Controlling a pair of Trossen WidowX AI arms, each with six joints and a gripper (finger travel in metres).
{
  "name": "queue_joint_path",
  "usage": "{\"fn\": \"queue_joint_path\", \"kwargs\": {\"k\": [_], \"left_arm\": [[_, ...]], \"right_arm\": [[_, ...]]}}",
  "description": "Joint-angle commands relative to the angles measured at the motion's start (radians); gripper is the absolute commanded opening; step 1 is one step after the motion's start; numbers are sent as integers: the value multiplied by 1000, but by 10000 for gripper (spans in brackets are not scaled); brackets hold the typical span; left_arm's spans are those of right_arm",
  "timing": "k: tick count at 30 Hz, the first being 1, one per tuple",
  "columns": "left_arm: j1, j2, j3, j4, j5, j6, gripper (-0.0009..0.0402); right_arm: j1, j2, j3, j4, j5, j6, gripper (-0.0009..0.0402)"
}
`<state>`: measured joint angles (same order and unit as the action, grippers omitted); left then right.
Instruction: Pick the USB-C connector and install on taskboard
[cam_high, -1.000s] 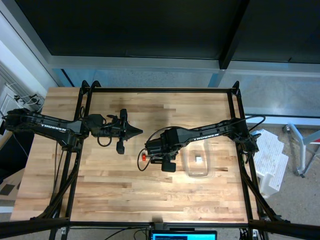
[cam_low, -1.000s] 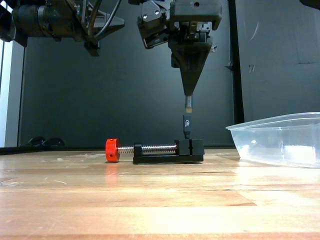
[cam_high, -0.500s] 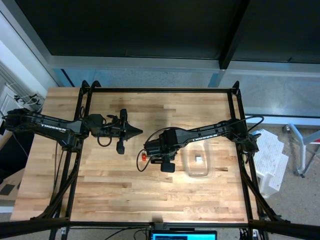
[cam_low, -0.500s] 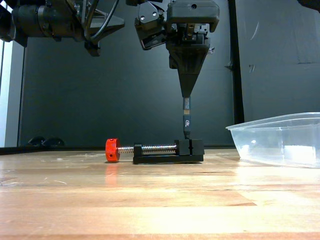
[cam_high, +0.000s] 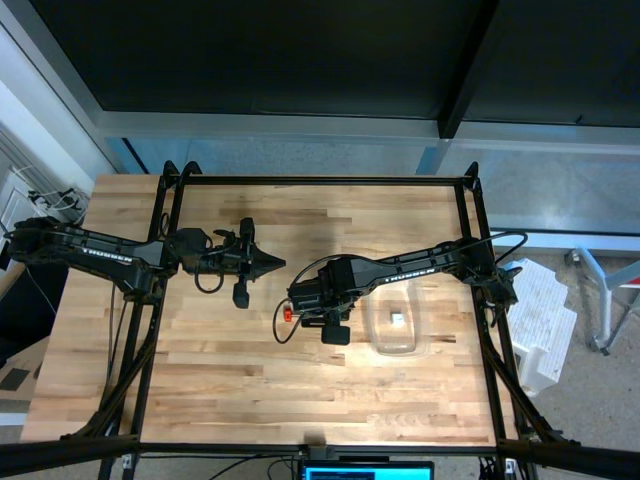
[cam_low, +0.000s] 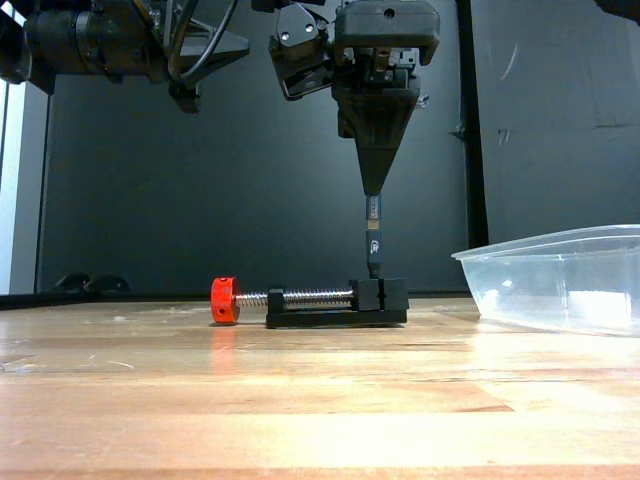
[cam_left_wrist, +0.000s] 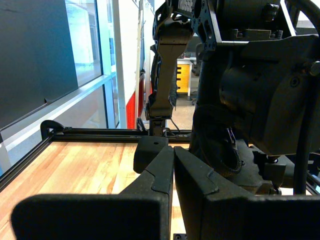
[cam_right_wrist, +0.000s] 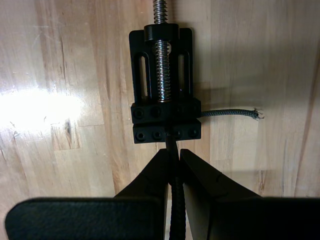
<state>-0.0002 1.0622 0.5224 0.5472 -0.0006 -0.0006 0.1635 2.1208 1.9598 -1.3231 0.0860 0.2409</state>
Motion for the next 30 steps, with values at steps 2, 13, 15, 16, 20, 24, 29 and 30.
{"fn": "queue_joint_path", "kwargs": {"k": [2,13,15,16,20,24,29,30], "left_arm": [[0,0,0,0,0,0,0],[0,0,0,0,0,0,0],[0,0,0,0,0,0,0],[0,0,0,0,0,0,0],[0,0,0,0,0,0,0],[0,0,0,0,0,0,0],[0,0,0,0,0,0,0],[0,0,0,0,0,0,0]], "right_arm": [[0,0,-2,0,1,0,0],[0,0,-3,5,1,-8,0],[0,1,-3,6,1,-11,0],[0,3,-3,6,1,-12,0],[0,2,-3,6,1,-14,0],[0,2,-3,3,1,-14,0],[0,2,-3,-3,0,-14,0],[0,2,-3,-4,1,-14,0]]}}
